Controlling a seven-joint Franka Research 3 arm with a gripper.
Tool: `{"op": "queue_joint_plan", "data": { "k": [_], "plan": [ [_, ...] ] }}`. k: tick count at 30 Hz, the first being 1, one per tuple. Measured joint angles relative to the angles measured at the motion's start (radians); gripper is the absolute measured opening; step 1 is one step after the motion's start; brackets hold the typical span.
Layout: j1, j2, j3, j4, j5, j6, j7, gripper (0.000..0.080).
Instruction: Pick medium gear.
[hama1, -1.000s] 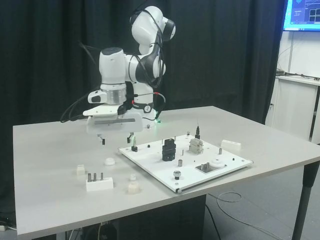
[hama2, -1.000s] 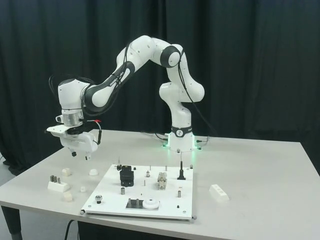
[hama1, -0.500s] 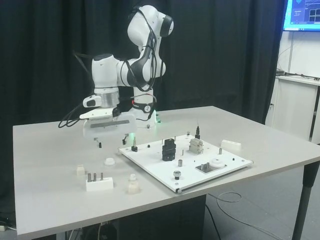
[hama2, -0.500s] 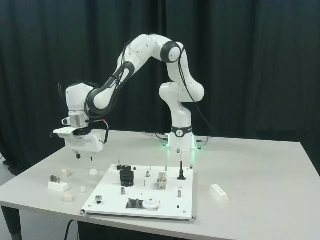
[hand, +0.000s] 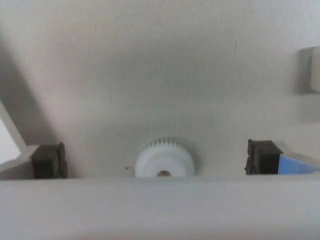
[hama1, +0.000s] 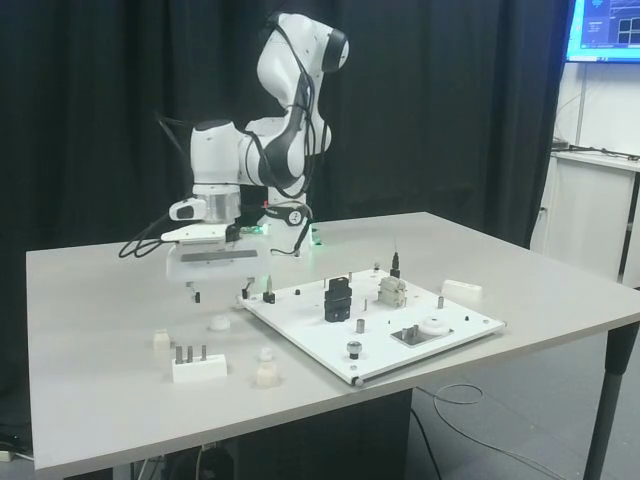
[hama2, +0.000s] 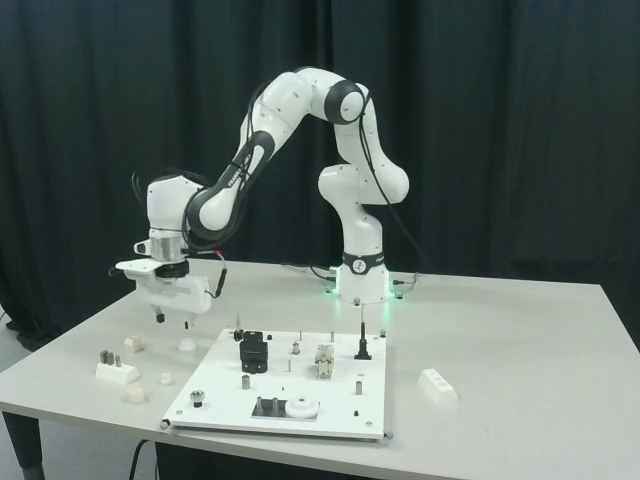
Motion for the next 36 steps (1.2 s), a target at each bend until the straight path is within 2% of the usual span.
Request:
{"op": "queue_joint_plan", "data": {
  "k": [5, 9, 27, 36],
  "plan": [
    [0.008, 0.001, 0.001, -0.032, 0.004, 0.043, 0.000, 0.0800],
    [0.010, 0.001, 0.001, -0.048, 0.004, 0.058, 0.000, 0.0800],
    [-0.010, 0.002, -0.002, -0.053, 0.005, 0.040, -0.004, 0.0800],
    [-0.014, 0.011, 0.002, -0.053, 0.034, 0.040, -0.019, 0.0800]
  ]
}}
